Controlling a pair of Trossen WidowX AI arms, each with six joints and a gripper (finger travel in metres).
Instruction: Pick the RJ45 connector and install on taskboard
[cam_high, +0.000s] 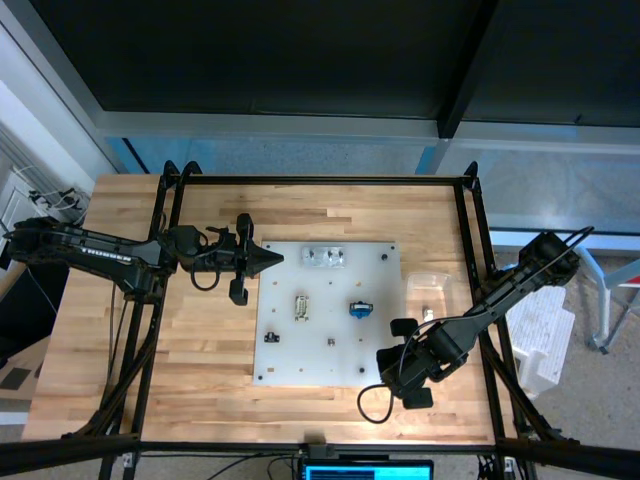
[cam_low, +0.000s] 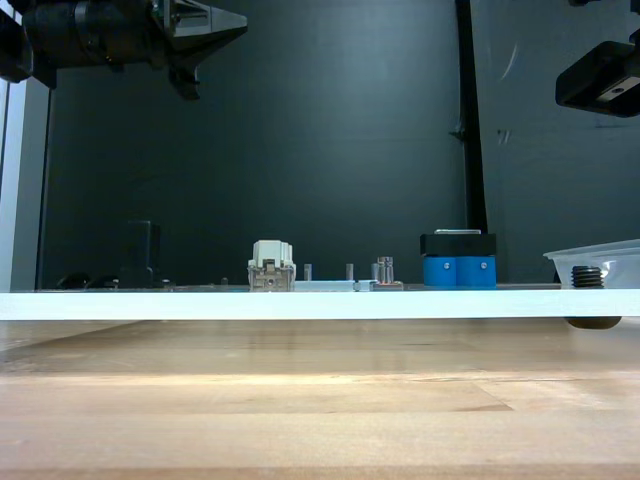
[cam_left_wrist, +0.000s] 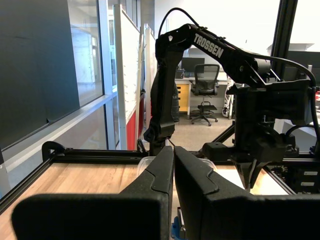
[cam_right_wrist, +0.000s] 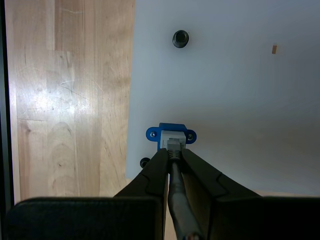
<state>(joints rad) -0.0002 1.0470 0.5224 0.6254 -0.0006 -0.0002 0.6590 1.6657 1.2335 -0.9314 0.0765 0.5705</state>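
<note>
Right gripper is closed narrowly on the RJ45 connector, a small pale plug at the end of a dark cable that runs back between the fingers. In the right wrist view the plug sits directly in front of a blue fitting with two screw ears on the taskboard; whether plug and fitting touch cannot be told. From above, this gripper hangs over the near right corner of the taskboard, and the low view shows it well above the plate. The taskboard lies flat on the counter, a little right of its middle, with a clear tray just beside its right edge. Left gripper is held high over the taskboard's far left corner, its fingers pressed together with nothing between them.
</note>
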